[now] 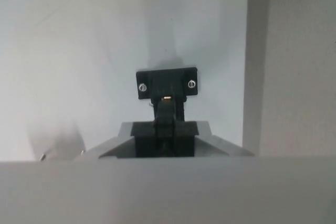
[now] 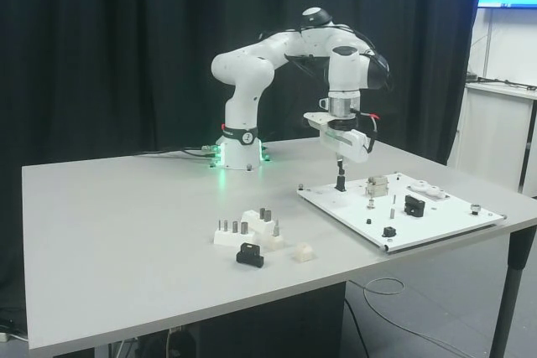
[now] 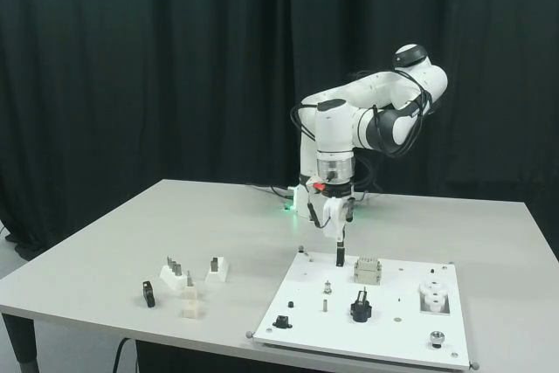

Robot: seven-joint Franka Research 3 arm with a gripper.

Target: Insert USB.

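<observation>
My gripper point(image 2: 340, 162) point(image 3: 339, 235) points straight down over the near left corner of the white board point(image 2: 436, 224) point(image 3: 393, 329). It is shut on a black USB plug point(image 2: 340, 180) point(image 3: 339, 254) point(image 1: 166, 113), held upright. In the wrist view the gripper point(image 1: 166, 132) holds the plug in line with a black socket mount point(image 1: 167, 82) fixed by two screws. The plug's metal tip sits at the socket's mouth. How deep it reaches is hidden.
On the board stand a grey connector block point(image 3: 369, 270), a white round part point(image 3: 434, 294), a black knob point(image 3: 360, 309) and small pegs. On the table left of the board are white blocks with grey pegs point(image 3: 179, 272) point(image 2: 252, 225) and a black part point(image 3: 148, 293) point(image 2: 250, 254).
</observation>
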